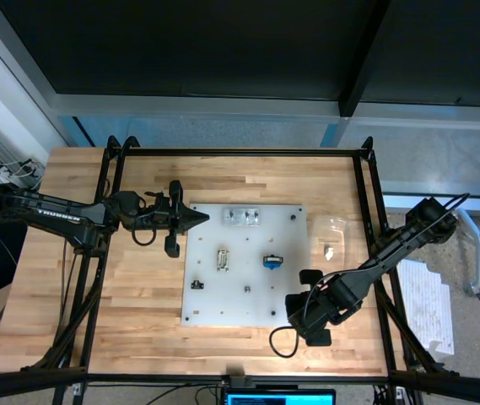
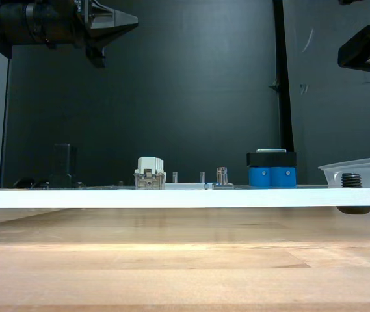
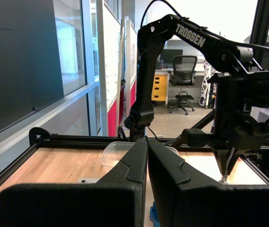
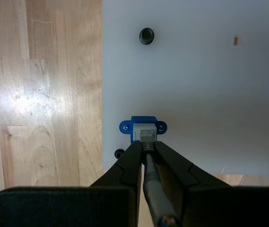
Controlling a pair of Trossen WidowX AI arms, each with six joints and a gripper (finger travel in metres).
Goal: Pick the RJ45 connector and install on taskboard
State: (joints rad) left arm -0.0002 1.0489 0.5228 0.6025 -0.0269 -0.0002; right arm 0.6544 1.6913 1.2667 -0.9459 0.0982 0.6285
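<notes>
Right wrist view: the right gripper points down at the taskboard. Its fingers are clamped on a slim whitish-grey piece, the RJ45 connector. The connector's tip pokes out past the fingertips and lines up with a blue fitting that sits just inside one board edge. I cannot tell whether the two are touching. From above, this gripper hangs toward the desk's near right corner, over the board's corner on that side. The low view shows its black body well above the board.

The board lies flat mid-desk. A small black fitting sits on its left side and a grey-white block sits nearer its middle. A blue block is on the side toward the desk's right edge. I cannot tell whether it is the same part as the blue fitting.

A clear tray rests on the wood between the board and the desk's right edge, with a small white piece in it. That piece is too small to identify. A silver fitting sits along the board's far side.

The left gripper is farthest back, raised above the board's far left corner. Its fingers are pressed together on nothing and point toward the desk's right edge.
</notes>
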